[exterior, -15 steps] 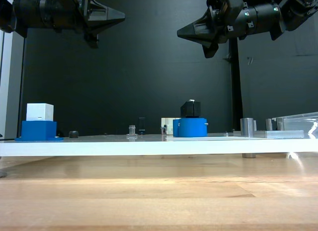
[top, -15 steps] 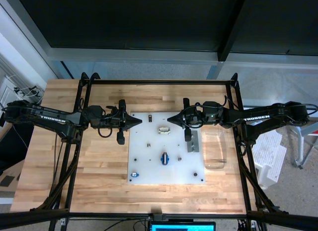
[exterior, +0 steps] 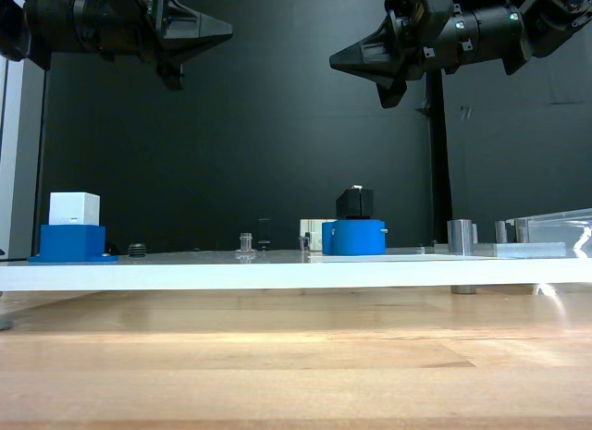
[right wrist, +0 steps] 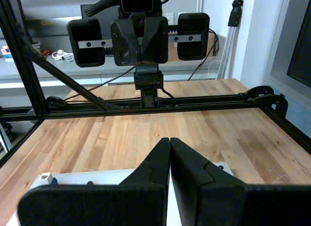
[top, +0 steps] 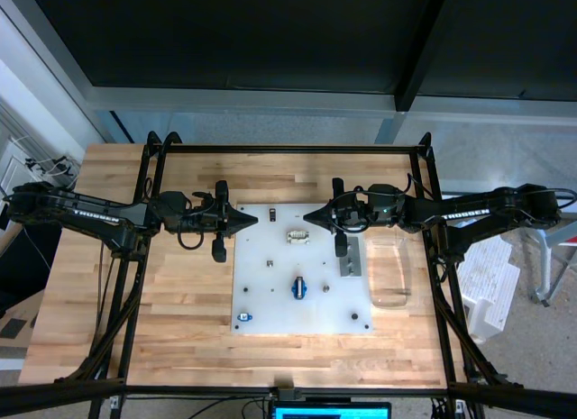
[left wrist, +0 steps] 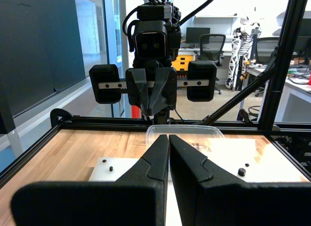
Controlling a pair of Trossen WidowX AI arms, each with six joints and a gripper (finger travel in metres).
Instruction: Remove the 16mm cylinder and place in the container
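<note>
I see two grippers, left gripper (top: 251, 219) and right gripper (top: 311, 217), both pressed together above the white board's (top: 261, 297) far part. One 16mm cylinder (exterior: 460, 236) stands on the board near one blue upright part (exterior: 357, 236). One grey metal block (top: 350, 257) lies just beside the one container (top: 389, 303).

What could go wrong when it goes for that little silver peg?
1. The left gripper and right gripper hover shut, tip facing tip, high above the board's far side. If both move, they might collide.
2. The cylinder is small and the blue part stands nearby, so a grasp may knock that or miss.
3. The container is open-topped, so a dropped cylinder might bounce out.
</note>
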